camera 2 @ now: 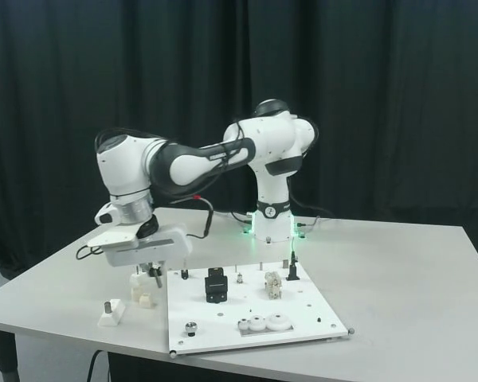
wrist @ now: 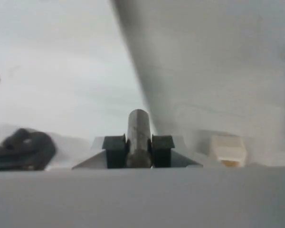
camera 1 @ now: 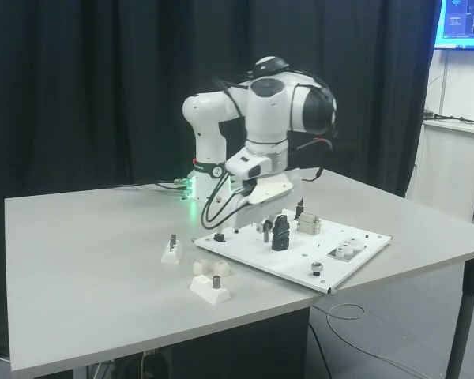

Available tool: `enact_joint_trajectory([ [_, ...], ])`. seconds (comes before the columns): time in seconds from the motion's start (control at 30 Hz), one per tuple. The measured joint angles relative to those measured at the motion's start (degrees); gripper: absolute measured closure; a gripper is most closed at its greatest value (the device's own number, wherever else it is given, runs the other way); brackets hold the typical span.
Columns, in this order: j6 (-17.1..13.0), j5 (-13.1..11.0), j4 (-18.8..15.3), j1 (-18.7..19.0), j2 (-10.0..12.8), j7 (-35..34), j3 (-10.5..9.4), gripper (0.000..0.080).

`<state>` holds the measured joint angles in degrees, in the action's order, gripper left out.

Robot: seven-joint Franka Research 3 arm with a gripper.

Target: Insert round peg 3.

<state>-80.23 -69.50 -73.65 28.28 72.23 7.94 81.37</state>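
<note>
We find the gripper (wrist: 138, 151) clamped on the round peg (wrist: 138, 137): in the wrist view the two black fingers (wrist: 114, 151) press the grey metal cylinder from both sides, and the peg stands out past the tips, a hold that we judge leaves its free end clear to enter a hole. In the second room view the peg (camera 2: 156, 276) hangs tilted beneath the hand, over the bench beside the left edge of the white board (camera 2: 303, 334) and not yet over it, so we judge the insertion is still to come. Near the front edge of the bench sit small white holders (camera 1: 210, 287), one with a short dark post; we take them for peg stands, apart from the board so the arm can reach each freely. On the board stand a black block (camera 1: 280, 232), a white connector (camera 1: 308, 224) and white gears (camera 1: 347, 250) toward its right corner. Beyond, a green light (camera 1: 188, 188) glows at the arm's base. A screen (camera 1: 466, 20) at the far wall carries writing we cannot read; we find no brand or label legible anywhere
</note>
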Motion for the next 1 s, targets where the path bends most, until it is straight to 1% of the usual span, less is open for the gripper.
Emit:
enact_joint_trajectory([
  [0.23,1.14,-0.71,-1.13,4.02,0.0,-2.6,2.21,0.0692],
  [0.53,1.18,-1.41,-4.53,10.11,0.0,-5.12,4.48,0.0692],
  [0.8,0.75,-2.12,-8.69,15.94,0.02,-6.85,5.17,0.0692],
  [1.0,-0.78,-2.59,-12.23,20.68,0.11,-7.97,5.16,0.0692],
])
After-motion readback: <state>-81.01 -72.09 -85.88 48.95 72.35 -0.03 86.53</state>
